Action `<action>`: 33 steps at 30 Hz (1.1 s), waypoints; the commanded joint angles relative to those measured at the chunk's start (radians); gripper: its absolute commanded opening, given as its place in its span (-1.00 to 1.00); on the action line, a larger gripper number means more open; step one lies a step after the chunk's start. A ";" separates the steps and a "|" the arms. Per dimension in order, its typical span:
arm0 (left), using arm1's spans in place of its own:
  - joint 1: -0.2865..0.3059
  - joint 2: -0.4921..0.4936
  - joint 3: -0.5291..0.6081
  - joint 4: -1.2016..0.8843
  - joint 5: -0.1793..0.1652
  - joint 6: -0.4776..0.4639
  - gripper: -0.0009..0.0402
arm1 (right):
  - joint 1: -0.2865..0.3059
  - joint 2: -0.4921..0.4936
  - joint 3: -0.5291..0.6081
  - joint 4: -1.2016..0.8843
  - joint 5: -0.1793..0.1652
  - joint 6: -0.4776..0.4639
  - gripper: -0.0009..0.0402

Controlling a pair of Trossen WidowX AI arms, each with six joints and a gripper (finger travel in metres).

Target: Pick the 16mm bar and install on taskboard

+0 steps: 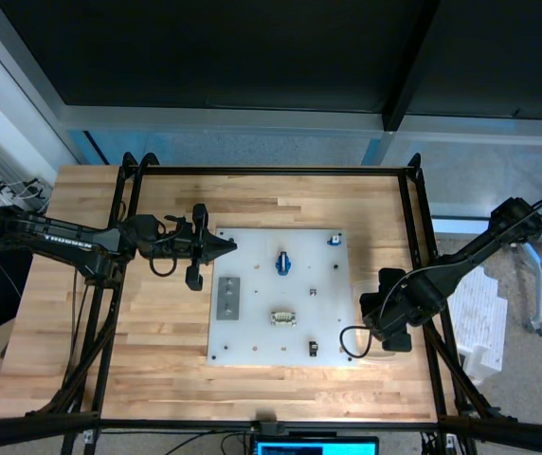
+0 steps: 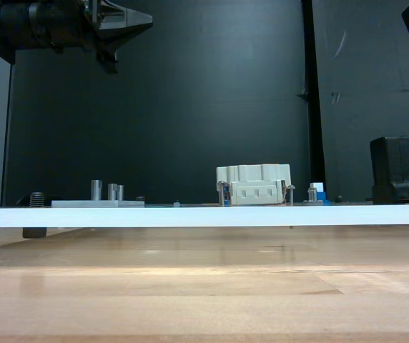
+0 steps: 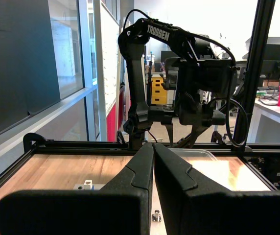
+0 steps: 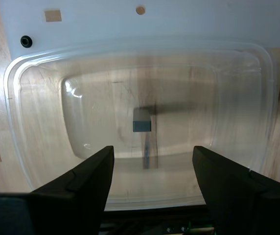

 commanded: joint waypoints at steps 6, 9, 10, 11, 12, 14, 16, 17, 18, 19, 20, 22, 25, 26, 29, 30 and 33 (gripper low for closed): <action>0.000 0.000 0.000 0.000 0.000 0.000 -0.96 | 0.002 0.010 -0.059 0.078 0.003 -0.003 0.19; 0.000 0.000 0.000 0.000 0.000 0.000 -0.96 | 0.002 0.017 -0.076 0.099 0.003 -0.003 0.19; 0.000 0.000 0.000 0.000 0.000 0.000 -0.96 | 0.003 0.019 -0.083 0.107 0.003 -0.003 0.19; 0.000 0.000 0.000 0.000 0.000 0.000 -0.96 | 0.003 0.023 -0.089 0.118 0.002 -0.003 0.19; 0.000 0.000 0.000 0.000 0.000 0.000 -0.96 | 0.003 0.026 -0.097 0.132 0.001 -0.006 0.19; 0.000 0.000 0.000 0.000 0.000 0.000 -0.96 | 0.006 0.027 -0.116 0.159 -0.001 -0.007 0.19; 0.000 0.000 0.000 0.000 0.000 0.000 -0.96 | 0.008 0.027 -0.132 0.175 -0.001 -0.007 0.19; 0.000 0.000 0.000 0.000 0.000 0.000 -0.96 | 0.008 0.027 -0.138 0.179 -0.001 -0.008 0.19; 0.000 0.000 0.000 0.000 0.000 0.000 -0.96 | 0.008 0.027 -0.143 0.185 0.000 -0.008 0.19; 0.000 0.000 0.000 0.000 0.000 0.000 -0.96 | 0.008 0.027 -0.149 0.191 0.000 -0.010 0.19; 0.000 0.000 0.000 0.000 0.000 0.000 -0.96 | 0.008 0.027 -0.154 0.198 0.000 -0.011 0.19; 0.000 0.000 0.000 0.000 0.000 0.000 -0.96 | 0.009 0.027 -0.167 0.215 -0.001 -0.015 0.19; 0.000 0.000 0.000 0.000 0.000 0.000 -0.96 | 0.010 0.027 -0.189 0.239 -0.002 -0.028 0.19; 0.000 0.000 0.000 0.000 0.000 0.000 -0.96 | 0.010 0.027 -0.195 0.245 -0.003 -0.030 0.19; 0.000 0.000 0.000 0.000 0.000 0.000 -0.96 | 0.010 0.027 -0.207 0.250 -0.003 -0.036 0.19; 0.000 0.000 0.000 0.000 0.000 0.000 -0.96 | 0.010 0.027 -0.211 0.251 0.000 -0.037 0.19; 0.000 0.000 0.000 0.000 0.000 0.000 -0.96 | 0.011 0.027 -0.227 0.266 0.000 -0.044 0.19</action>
